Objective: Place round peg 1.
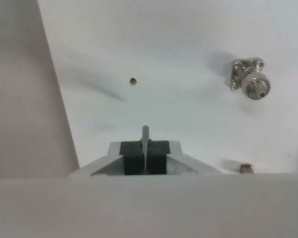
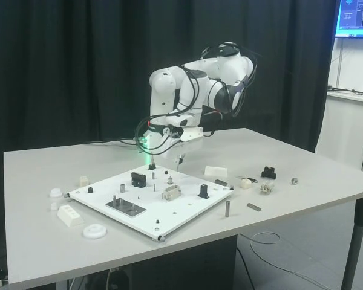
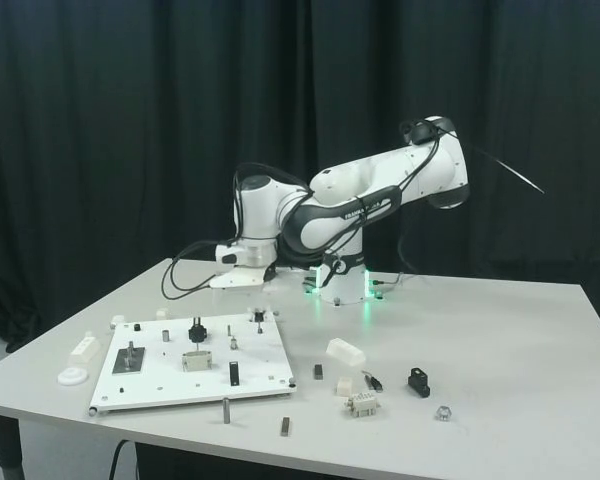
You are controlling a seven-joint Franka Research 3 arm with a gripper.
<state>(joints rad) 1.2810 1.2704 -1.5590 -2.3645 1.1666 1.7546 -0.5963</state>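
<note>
Black-padded gripper (image 1: pixel 145 157) fills the wrist view's foreground, jaws pinched tight on the thin grey round metal peg (image 1: pixel 145 135), held above the flat white board (image 1: pixel 188 44). Small round hole (image 1: pixel 133 81) sits ahead on bare board, the board's edge to one side, a metal screw connector (image 1: pixel 252 79) well apart.

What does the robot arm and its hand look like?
The arm is white with rounded, bulky links and black bands at the joints. Dark lettering runs along one link, too small to read. Black cables loop along it and hang near the wrist. Its base glows green. The hand has white angular fingers with black pads.
</note>
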